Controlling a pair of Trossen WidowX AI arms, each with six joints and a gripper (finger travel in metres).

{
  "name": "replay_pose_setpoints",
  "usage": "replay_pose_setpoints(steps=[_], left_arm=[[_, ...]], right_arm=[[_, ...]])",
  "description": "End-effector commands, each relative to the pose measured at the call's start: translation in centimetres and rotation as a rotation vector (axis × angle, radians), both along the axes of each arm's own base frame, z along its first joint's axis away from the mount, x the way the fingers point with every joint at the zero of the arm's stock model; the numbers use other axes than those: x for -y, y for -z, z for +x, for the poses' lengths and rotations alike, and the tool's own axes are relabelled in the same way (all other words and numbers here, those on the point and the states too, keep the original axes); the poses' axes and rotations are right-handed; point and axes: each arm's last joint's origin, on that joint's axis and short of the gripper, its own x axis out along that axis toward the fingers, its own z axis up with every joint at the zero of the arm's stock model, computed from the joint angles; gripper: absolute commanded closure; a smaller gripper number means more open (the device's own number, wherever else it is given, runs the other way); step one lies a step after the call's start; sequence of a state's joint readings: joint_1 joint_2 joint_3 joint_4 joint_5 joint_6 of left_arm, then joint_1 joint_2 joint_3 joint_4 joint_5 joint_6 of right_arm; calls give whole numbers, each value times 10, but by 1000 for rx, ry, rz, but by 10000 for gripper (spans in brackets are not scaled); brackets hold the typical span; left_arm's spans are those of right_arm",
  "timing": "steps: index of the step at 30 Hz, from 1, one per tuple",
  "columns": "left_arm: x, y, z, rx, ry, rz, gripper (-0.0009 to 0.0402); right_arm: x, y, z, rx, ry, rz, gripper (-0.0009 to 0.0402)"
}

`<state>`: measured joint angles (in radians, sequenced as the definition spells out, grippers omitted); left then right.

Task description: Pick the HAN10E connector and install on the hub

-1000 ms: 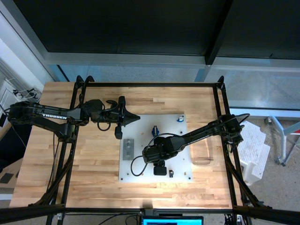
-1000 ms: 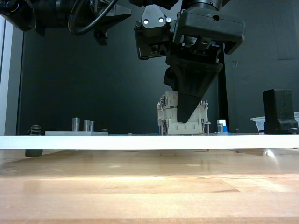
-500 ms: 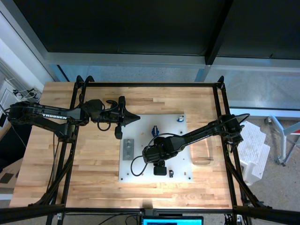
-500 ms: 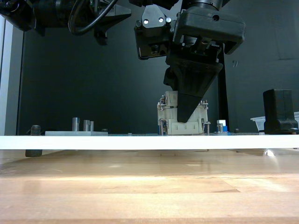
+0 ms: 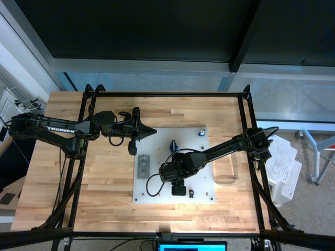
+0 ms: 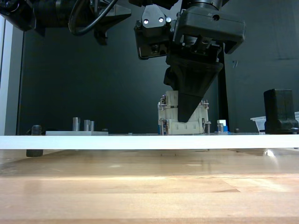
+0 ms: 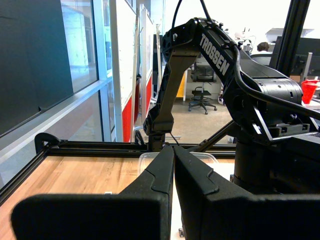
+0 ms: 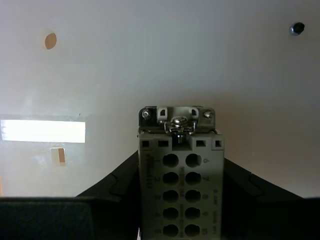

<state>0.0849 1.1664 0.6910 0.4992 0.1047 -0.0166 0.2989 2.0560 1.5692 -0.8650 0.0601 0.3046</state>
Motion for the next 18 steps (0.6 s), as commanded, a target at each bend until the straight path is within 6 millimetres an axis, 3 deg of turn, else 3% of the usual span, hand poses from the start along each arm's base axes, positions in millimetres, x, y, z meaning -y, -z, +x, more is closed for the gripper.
replay_pose_setpoints(steps=[1, 5, 18], left_arm=[[0, 0, 0, 0, 0, 0, 393], [0, 0, 0, 0, 0, 0, 393], [0, 0, 0, 0, 0, 0, 393]], right_arm=[[0, -2, -1, -5, -16, -7, 378], [1, -3, -1, 3, -14, -8, 349], [2, -16, -2, 53, -21, 5, 193]])
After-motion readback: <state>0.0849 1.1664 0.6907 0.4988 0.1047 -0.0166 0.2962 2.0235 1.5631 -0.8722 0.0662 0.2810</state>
